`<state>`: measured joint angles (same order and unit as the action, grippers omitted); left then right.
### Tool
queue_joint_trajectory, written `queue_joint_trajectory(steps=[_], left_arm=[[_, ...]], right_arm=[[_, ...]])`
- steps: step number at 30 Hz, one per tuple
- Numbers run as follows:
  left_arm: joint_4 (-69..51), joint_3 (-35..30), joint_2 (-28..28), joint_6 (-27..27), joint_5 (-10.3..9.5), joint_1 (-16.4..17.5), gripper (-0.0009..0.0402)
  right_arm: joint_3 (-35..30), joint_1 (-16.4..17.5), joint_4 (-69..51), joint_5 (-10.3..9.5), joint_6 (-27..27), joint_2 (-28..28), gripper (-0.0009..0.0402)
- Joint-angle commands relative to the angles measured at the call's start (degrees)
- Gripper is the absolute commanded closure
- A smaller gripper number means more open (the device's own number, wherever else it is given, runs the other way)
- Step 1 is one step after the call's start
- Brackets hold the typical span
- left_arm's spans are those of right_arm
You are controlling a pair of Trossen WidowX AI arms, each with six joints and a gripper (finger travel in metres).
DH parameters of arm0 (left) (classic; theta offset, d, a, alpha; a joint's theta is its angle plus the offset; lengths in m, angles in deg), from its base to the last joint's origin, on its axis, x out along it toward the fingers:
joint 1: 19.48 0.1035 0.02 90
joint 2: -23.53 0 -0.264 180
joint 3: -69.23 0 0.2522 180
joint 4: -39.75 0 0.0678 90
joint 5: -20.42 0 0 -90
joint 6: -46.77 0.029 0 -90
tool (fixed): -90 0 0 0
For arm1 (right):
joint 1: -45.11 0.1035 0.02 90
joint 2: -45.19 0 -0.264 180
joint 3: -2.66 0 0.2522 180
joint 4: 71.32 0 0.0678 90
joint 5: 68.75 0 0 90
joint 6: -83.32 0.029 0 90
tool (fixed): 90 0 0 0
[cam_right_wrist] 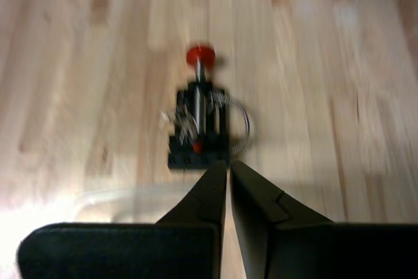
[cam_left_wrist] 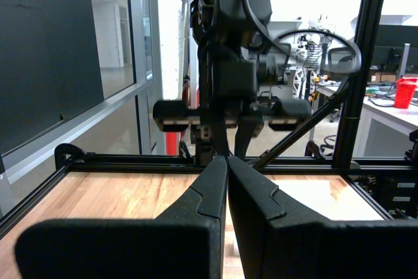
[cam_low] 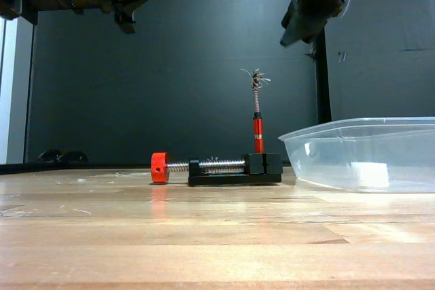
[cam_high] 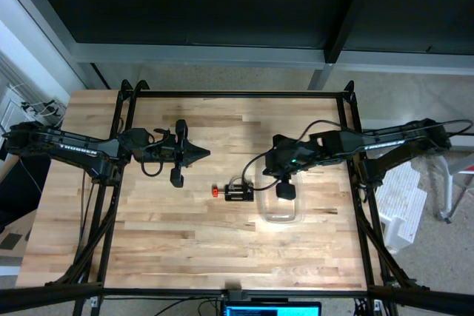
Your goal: Remove the RCA connector from the receptacle and place in the container
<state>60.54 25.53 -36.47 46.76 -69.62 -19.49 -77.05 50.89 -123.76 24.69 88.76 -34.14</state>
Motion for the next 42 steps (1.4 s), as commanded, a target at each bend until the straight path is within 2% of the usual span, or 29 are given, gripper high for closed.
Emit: queue_joint_trajectory(steps=[1,3,10,12,15,21,28,35,42], left_arm=[[0.0,0.0,0.0,0.0,0.00,0.0,0.0393],[0.0,0.0,0.0,0.0,0.00,0.0,0.0393],[0.0,0.0,0.0,0.0,0.00,0.0,0.0393],[0.0,0.0,0.0,0.0,0.00,0.0,0.0393],[0.0,0.0,0.0,0.0,0.00,0.0,0.0393],[0.0,0.0,0.0,0.0,0.00,0.0,0.0393],[0.0,0.0,0.0,0.0,0.00,0.0,0.0393],[0.0,0.0,0.0,0.0,0.00,0.0,0.0393],[0.0,0.0,0.0,0.0,0.00,0.0,0.0393]], right_arm=[[-2.8,0.1,-4.4,0.61,0.3,-3.7,0.0357],[-4.2,0.2,-5.9,1.88,0.6,-5.5,0.0336],[-8.4,1.3,-7.3,2.16,1.0,-10.9,0.0253],[-9.2,1.8,-7.4,3.08,1.1,-12.1,0.0236],[-10.3,2.6,-7.3,3.26,1.1,-13.9,0.0219],[-10.4,3.5,-6.5,5.99,1.9,-16.8,0.0200],[-10.4,4.0,-3.8,5.97,2.9,-18.7,0.0187],[-10.1,4.1,-1.5,5.97,3.3,-18.7,0.0187],[-9.8,4.2,-0.8,5.77,3.4,-21.4,0.0187]])
